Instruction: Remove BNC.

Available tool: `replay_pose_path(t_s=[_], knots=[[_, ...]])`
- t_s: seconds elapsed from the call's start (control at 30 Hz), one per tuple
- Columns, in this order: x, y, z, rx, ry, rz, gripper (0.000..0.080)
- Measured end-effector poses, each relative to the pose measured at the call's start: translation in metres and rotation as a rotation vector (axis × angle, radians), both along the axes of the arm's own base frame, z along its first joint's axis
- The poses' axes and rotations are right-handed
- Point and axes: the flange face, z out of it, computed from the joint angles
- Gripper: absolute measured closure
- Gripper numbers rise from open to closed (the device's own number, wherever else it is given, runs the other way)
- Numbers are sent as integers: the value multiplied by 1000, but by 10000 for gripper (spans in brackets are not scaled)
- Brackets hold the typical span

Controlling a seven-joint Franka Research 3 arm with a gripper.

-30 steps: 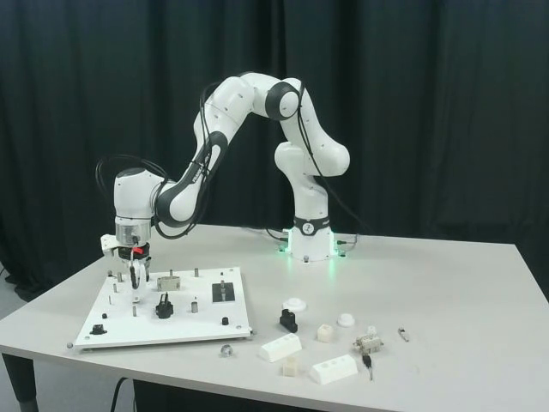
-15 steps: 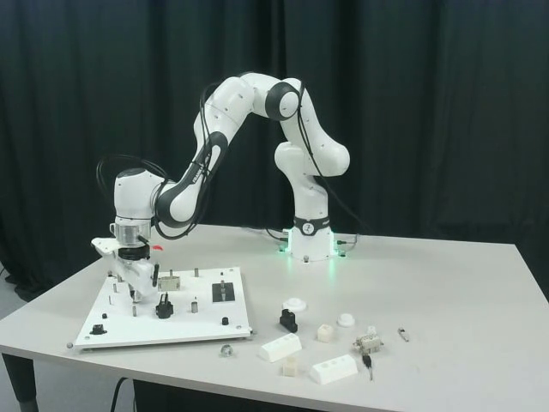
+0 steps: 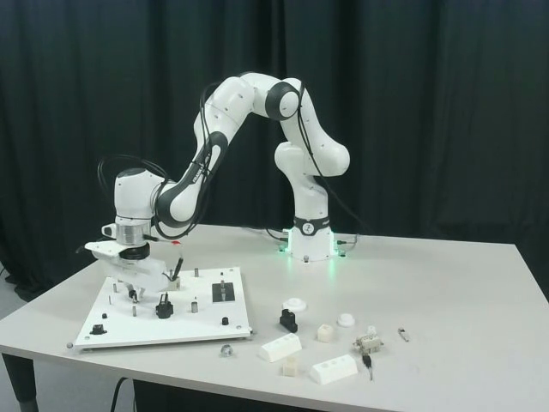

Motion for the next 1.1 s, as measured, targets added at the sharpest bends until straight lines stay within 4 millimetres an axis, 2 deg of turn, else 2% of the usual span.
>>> replay_pose_path(t_s=[0.3,0.63,0.87,1.1], knots=[[-1,0,0,-4,9,139,682],[-2,-2,0,7,-4,132,682],[-2,-2,0,2,3,252,682],[-2,-2,0,0,6,298,682]])
